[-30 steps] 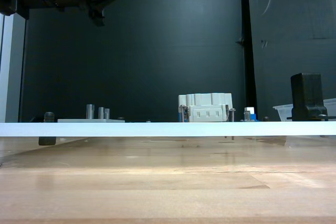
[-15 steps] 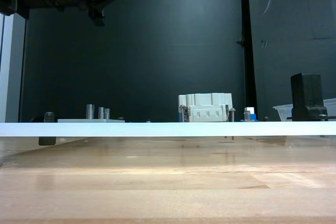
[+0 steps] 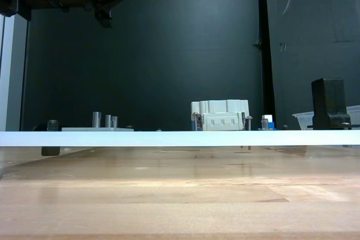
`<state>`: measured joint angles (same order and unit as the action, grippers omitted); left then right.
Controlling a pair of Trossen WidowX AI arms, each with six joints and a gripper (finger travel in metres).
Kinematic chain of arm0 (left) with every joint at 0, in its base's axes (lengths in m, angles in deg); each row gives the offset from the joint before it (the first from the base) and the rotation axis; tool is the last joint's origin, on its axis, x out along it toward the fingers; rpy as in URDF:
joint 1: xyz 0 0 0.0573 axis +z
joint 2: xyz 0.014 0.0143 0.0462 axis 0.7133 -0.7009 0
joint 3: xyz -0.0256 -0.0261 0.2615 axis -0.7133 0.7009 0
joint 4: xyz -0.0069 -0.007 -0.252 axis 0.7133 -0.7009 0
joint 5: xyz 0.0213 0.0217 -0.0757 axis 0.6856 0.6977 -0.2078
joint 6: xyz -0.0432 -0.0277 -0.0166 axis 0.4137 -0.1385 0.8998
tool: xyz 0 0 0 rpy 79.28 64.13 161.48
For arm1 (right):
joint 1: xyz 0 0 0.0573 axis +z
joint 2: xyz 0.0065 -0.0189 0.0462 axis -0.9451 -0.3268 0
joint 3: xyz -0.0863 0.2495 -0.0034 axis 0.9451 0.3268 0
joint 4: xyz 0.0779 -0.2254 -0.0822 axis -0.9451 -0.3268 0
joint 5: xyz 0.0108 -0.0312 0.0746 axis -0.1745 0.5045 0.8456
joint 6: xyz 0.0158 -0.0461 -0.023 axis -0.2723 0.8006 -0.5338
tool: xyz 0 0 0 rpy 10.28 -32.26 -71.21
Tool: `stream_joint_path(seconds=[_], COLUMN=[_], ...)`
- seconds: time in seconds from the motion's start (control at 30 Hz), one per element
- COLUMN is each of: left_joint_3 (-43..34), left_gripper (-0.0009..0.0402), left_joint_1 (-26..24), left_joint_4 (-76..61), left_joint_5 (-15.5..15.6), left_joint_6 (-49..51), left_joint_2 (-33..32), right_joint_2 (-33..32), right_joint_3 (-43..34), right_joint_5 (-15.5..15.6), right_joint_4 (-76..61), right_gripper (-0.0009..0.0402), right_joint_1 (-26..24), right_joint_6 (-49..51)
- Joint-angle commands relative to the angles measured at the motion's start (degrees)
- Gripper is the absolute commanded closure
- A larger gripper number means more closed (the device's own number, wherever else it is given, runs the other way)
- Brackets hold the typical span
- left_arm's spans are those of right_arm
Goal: Remove the HAN10E connector from the taskboard and place in the container
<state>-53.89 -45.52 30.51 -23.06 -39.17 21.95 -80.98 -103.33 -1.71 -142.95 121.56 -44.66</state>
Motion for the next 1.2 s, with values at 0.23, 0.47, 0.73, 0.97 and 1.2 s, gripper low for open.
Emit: stream_joint_path(seconds=[0.23, 0.47, 0.73, 0.97, 1.2], left_joint_3=[-0.02, -0.02, -0.02, -0.02, -0.02], left_gripper=[0.0393, 0.0393, 0.0393, 0.0393, 0.0393], left_joint_1=[0.02, 0.02, 0.00, 0.00, 0.00], left_joint_4=[0.00, 0.00, 0.00, 0.00, 0.00], left_joint_5=[-0.02, -0.02, 0.00, 0.00, -0.02], left_joint_6=[0.00, 0.00, 0.00, 0.00, 0.00], left_joint_2=[-0.02, 0.00, 0.00, -0.02, -0.02], right_joint_2=[-0.07, -2.62, -6.40, -6.58, -6.58], right_joint_3=[6.27, 12.11, 16.50, 20.37, 24.00], right_joint_5=[0.35, 2.05, 3.52, 3.54, 3.52], right_joint_4=[9.70, 15.80, 22.14, 25.68, 32.89], right_gripper=[0.0118, 0.0118, 0.0118, 0.0118, 0.0119], right_joint_1=[0.02, 0.02, 0.00, -0.02, -0.04], right_joint_6=[0.20, 1.36, 2.80, 2.80, 2.75])
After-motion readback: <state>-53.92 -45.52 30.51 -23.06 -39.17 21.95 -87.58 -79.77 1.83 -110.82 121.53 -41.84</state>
